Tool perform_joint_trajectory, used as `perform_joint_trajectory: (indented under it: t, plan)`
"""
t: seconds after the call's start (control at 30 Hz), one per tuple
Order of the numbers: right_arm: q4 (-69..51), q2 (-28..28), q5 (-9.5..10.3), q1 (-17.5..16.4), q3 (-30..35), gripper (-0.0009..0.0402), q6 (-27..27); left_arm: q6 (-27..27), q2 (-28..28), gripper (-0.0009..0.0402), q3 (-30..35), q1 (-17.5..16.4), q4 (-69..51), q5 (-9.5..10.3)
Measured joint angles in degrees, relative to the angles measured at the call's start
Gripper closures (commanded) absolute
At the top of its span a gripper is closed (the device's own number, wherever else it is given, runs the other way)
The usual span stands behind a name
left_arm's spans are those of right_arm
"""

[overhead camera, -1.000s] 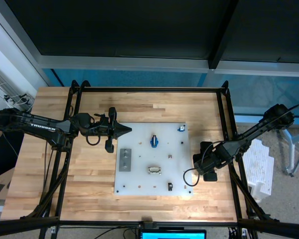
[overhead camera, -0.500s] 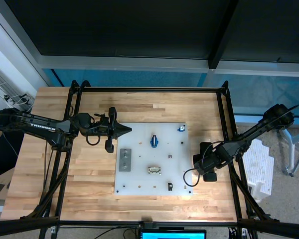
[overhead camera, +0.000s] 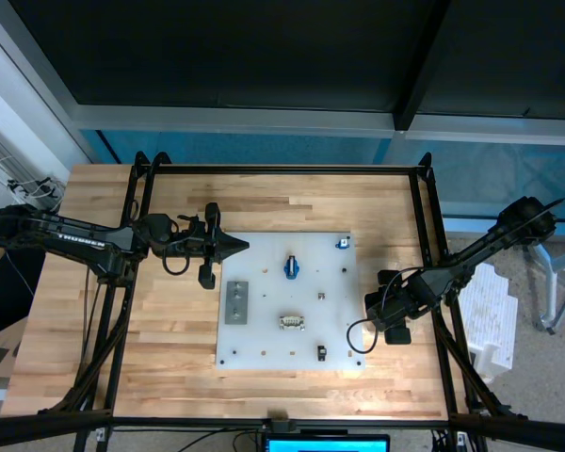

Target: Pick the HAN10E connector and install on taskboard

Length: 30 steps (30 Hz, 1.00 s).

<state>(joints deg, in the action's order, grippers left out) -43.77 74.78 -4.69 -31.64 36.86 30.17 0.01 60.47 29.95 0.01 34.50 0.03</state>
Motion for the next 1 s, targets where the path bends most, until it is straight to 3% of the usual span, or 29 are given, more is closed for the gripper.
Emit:
perform_joint_trajectory:
  t: [0.43,0.67,1.0]
  plan:
    - [0.0,-0.1,0.0,0.0,0.0,0.0339,0.0,0.0,0.0,0.0392,0.0,0.0,0.0,0.0]
    - [-3.1,-1.7,0.33,0.0,1.8,0.0352,0.4,0.0,0.0,0.0392,0.0,0.0,0.0,-0.02]
    - [-15.0,-4.5,0.26,0.1,10.0,0.0354,0.4,0.0,0.0,0.0392,0.0,0.0,0.0,-0.02]
